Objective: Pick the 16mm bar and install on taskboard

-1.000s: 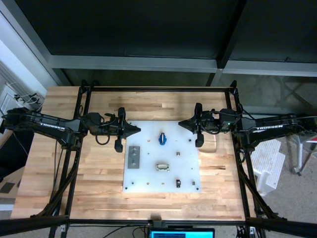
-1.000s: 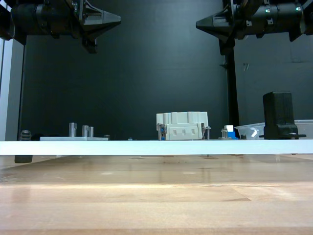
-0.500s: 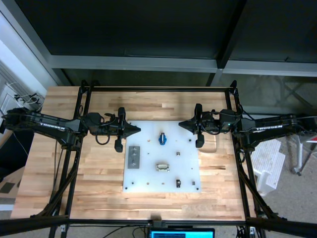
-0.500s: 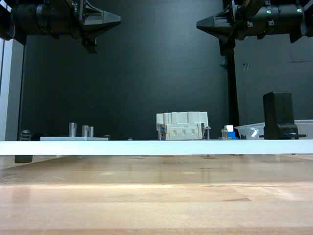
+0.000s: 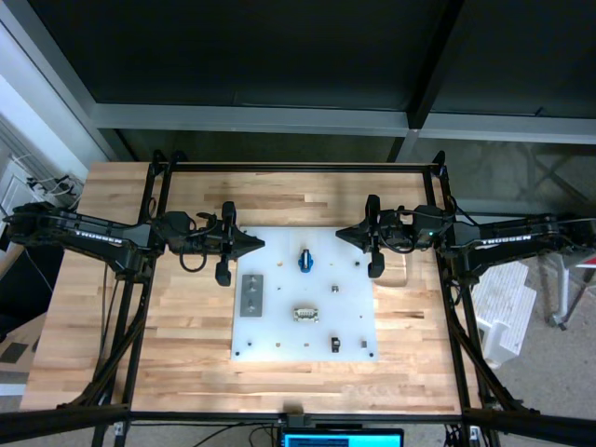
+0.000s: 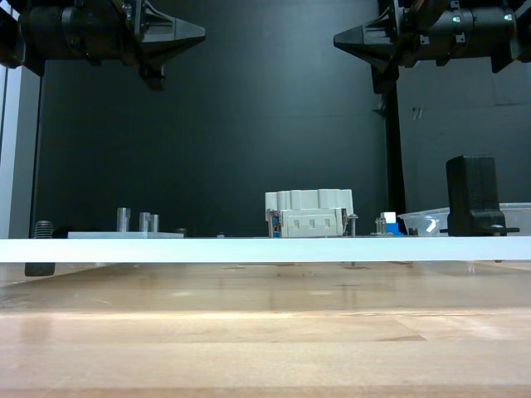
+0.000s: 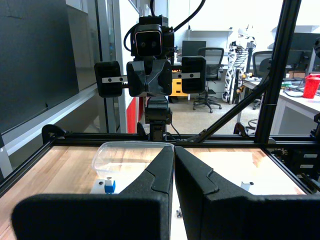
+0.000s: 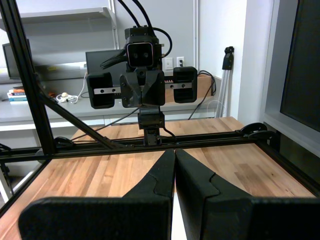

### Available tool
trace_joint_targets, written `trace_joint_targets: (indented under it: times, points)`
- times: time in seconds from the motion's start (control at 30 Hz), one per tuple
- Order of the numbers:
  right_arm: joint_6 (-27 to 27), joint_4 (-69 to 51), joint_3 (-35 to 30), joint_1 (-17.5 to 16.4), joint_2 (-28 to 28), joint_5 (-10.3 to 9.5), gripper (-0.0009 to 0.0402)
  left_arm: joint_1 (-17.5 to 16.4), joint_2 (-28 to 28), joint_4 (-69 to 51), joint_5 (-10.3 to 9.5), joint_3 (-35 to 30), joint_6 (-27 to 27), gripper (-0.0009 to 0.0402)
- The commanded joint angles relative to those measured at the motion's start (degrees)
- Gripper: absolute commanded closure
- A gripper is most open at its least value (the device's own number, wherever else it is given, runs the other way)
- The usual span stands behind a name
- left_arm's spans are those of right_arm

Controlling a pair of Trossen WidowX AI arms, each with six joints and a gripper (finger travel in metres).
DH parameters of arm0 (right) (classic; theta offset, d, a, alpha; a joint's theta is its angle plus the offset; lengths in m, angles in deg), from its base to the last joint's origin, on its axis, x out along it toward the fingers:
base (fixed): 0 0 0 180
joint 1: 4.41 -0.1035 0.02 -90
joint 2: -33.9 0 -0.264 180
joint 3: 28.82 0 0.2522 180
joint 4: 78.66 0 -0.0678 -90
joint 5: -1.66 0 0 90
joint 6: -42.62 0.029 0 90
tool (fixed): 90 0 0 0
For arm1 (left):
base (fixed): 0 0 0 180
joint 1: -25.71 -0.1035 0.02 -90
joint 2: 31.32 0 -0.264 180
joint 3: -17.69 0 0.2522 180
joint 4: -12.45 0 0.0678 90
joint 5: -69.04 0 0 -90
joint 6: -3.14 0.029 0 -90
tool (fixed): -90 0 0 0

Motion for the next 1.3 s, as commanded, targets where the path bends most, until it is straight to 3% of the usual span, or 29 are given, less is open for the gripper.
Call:
trace_joint_targets:
  times: [0.03, 1.3]
  points:
    - [-0.1, 0.0, 0.0, 0.0, 0.0, 0.07, 0.0393, 0.0, 0.0, 0.0, 0.02, 0.0, 0.0, 0.0393]
    - [-0.1, -0.5, 0.0, 0.0, 0.0, 0.11, 0.0393, 0.0, 0.0, 0.0, 0.02, 0.0, 0.0, 0.0393]
